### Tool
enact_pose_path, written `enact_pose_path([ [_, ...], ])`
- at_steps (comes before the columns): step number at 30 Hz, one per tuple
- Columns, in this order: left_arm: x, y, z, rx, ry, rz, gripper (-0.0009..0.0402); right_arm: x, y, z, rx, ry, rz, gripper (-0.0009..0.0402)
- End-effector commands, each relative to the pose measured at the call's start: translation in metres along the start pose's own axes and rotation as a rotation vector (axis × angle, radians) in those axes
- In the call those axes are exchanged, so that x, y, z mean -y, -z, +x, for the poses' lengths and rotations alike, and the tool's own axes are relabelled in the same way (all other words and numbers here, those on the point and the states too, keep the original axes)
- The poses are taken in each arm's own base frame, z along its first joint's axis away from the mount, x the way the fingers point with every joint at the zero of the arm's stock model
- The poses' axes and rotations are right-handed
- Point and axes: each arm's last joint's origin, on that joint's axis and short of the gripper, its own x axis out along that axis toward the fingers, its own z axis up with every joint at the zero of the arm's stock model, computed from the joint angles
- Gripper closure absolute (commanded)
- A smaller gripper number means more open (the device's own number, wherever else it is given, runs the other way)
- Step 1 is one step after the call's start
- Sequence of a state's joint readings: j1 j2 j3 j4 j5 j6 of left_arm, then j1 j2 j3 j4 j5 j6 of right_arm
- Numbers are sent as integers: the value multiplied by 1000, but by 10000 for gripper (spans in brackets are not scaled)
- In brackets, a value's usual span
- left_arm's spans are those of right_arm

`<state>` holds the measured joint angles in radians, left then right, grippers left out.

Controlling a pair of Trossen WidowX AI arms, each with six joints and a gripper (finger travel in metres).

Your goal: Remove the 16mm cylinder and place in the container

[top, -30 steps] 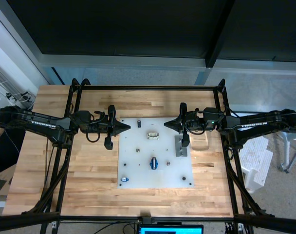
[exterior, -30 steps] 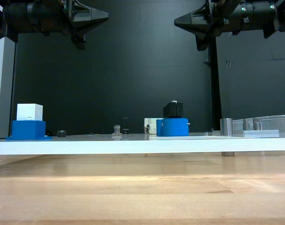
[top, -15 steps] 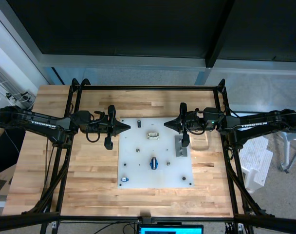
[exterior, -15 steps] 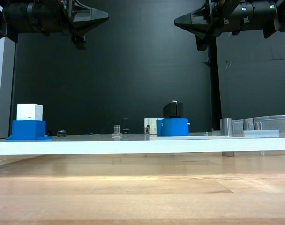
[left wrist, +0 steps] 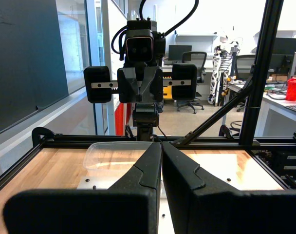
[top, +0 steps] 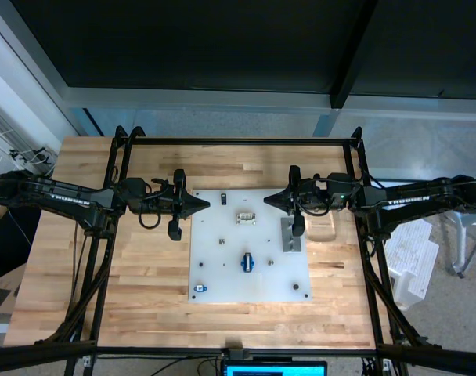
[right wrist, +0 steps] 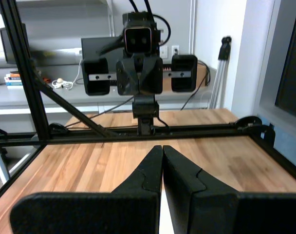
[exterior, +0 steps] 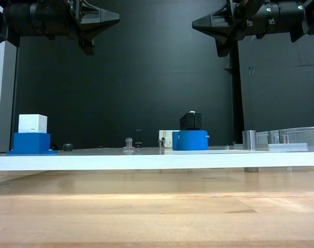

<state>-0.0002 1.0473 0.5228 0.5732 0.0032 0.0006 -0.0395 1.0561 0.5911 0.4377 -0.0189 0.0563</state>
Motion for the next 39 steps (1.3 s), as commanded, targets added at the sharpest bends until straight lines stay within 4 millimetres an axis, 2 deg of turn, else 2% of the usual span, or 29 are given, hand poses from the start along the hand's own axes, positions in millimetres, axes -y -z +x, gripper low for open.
enact_pose_path([
  [1,0,0,0,0,0,0,393,-1,-1,2,-118,7,20,393],
  [7,0,0,0,0,0,0,393,-11,-7,9,-364,-14,31,393],
  [14,0,0,0,0,0,0,393,-24,-4,20,-614,12,2,393],
  [28,0,0,0,0,0,0,393,-61,-2,47,-1005,-22,-12,390],
  [33,0,0,0,0,0,0,393,-73,2,56,-1089,-7,-19,356],
  [39,0,0,0,0,0,0,393,-82,9,66,-1184,17,-14,280],
])
